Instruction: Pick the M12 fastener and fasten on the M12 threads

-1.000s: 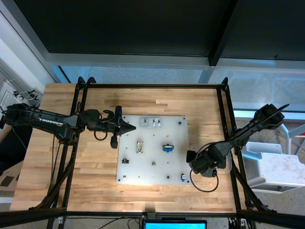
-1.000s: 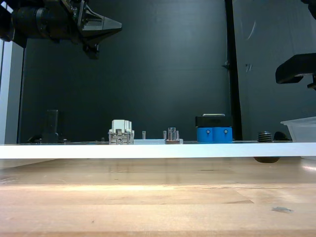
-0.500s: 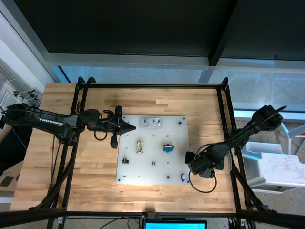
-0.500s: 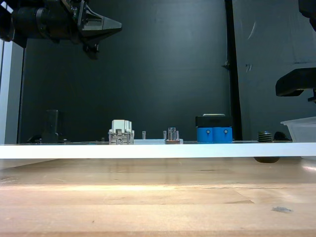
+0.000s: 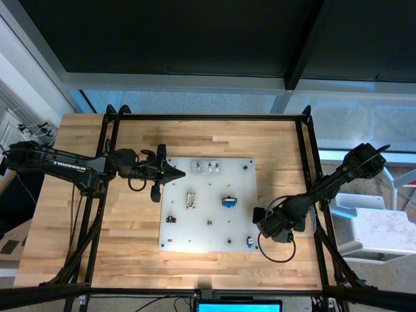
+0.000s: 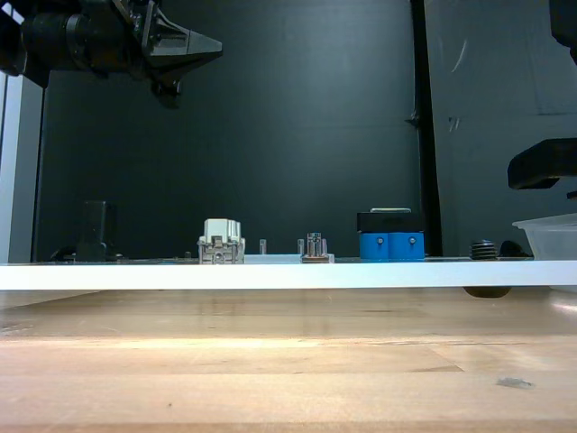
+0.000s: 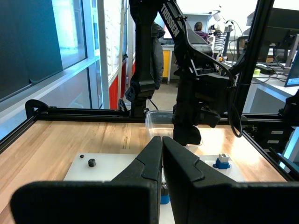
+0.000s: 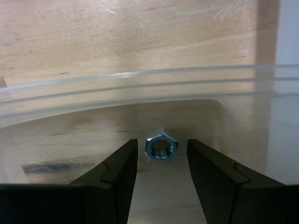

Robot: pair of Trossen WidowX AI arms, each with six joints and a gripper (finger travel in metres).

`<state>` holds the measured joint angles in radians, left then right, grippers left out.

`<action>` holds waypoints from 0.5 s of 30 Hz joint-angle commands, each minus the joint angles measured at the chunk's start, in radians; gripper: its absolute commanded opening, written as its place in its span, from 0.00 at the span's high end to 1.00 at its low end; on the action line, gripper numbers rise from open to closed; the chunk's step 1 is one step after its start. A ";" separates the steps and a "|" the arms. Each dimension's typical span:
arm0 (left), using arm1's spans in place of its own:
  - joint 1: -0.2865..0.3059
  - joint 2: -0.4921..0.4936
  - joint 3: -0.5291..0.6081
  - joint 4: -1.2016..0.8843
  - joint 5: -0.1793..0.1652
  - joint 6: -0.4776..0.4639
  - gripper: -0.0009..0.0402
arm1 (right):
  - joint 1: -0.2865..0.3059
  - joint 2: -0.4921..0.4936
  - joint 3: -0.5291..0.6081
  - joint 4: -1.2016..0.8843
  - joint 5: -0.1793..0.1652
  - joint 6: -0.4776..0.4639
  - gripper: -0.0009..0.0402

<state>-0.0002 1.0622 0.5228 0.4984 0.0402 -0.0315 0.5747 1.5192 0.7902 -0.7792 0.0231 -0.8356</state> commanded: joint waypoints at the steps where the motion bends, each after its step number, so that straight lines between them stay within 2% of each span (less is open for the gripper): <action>1: 0.000 0.000 0.000 0.000 0.000 0.000 0.98 | -0.001 0.000 -0.011 0.012 0.002 0.000 0.62; 13: 0.000 0.000 0.000 0.000 0.000 0.000 0.98 | -0.001 0.000 -0.018 0.035 -0.003 0.000 0.64; 15: 0.000 0.000 0.000 0.000 0.000 0.000 0.98 | -0.001 0.000 -0.018 0.036 -0.026 0.000 0.66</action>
<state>-0.0002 1.0622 0.5228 0.4984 0.0402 -0.0315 0.5739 1.5192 0.7723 -0.7441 0.0113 -0.8356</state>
